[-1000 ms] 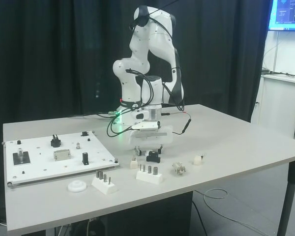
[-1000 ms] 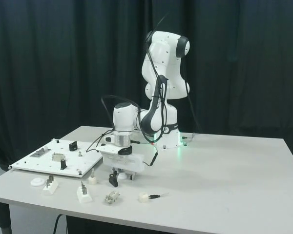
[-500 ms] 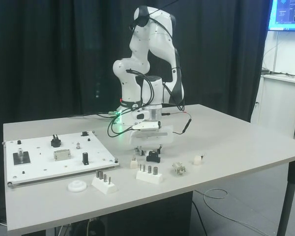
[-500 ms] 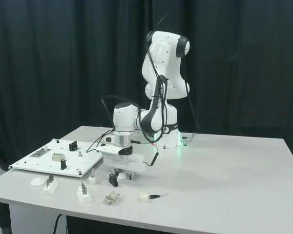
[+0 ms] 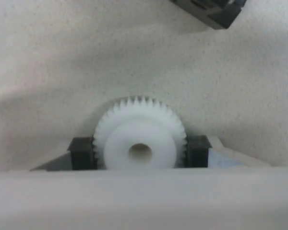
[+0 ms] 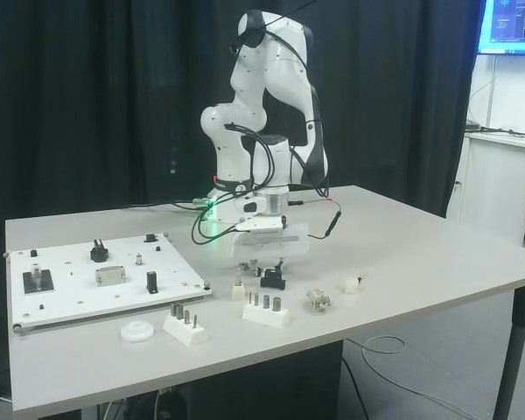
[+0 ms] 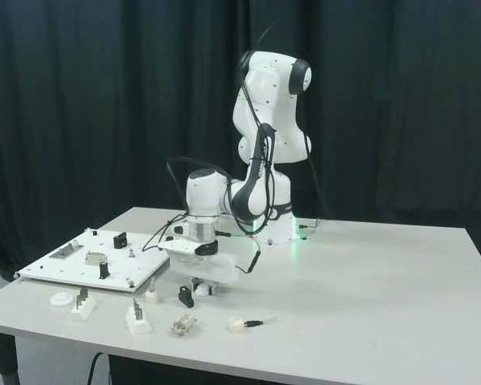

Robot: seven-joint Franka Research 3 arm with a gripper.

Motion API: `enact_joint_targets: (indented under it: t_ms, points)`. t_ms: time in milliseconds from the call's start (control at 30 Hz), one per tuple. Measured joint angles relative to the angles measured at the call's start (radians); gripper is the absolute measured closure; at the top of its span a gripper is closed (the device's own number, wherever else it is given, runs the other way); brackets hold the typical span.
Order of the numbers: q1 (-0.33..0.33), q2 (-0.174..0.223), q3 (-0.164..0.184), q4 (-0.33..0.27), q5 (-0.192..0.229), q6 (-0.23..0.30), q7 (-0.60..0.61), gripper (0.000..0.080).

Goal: Pick medium gear.

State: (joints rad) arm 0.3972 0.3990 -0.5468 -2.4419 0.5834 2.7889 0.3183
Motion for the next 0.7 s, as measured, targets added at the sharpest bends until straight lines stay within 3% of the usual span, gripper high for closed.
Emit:
enact_joint_targets:
  t_ms: [333, 700]
  points:
    - [-0.002, -0.007, 0.000, 0.001, 0.001, -0.001, 0.000, 0.0401]
    - [-0.002, -0.057, -0.010, 0.000, 0.000, -0.045, 0.000, 0.0403]
